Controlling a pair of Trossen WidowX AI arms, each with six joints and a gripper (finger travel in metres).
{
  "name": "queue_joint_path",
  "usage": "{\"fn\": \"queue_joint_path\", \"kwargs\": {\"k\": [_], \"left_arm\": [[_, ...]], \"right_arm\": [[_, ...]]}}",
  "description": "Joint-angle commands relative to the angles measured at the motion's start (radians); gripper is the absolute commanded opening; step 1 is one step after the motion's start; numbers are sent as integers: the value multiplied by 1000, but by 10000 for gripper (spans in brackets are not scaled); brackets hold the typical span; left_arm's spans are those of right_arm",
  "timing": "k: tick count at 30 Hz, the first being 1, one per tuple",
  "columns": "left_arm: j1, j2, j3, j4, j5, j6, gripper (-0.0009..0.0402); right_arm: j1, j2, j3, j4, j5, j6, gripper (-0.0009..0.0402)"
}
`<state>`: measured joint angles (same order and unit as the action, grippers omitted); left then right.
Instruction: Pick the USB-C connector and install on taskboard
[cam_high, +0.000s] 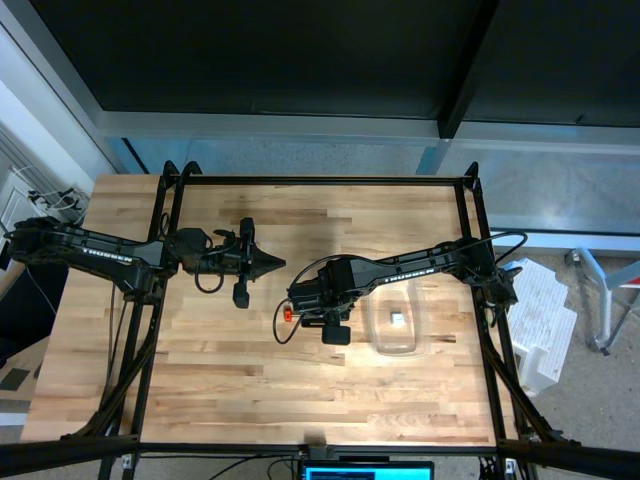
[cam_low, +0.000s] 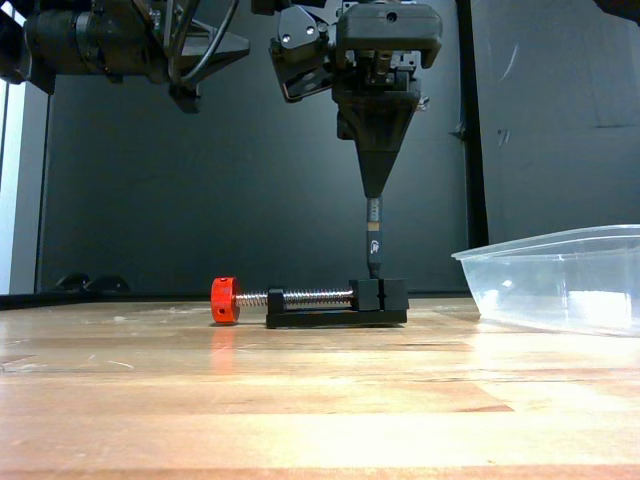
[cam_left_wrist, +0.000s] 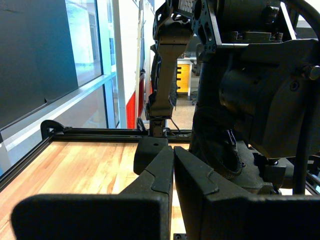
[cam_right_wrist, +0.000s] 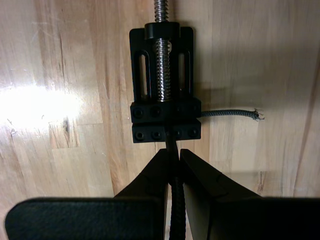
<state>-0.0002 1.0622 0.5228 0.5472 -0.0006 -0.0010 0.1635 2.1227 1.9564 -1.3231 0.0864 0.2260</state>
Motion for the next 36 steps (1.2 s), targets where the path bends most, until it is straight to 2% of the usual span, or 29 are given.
{"fn": "queue_joint_path", "kwargs": {"k": [1,36], "left_arm": [[0,0,0,0,0,0,0],[0,0,0,0,0,0,0]], "right_arm": [[0,0,0,-4,0,1,0],[-6,-3,-71,75,0,-11,0]]}}
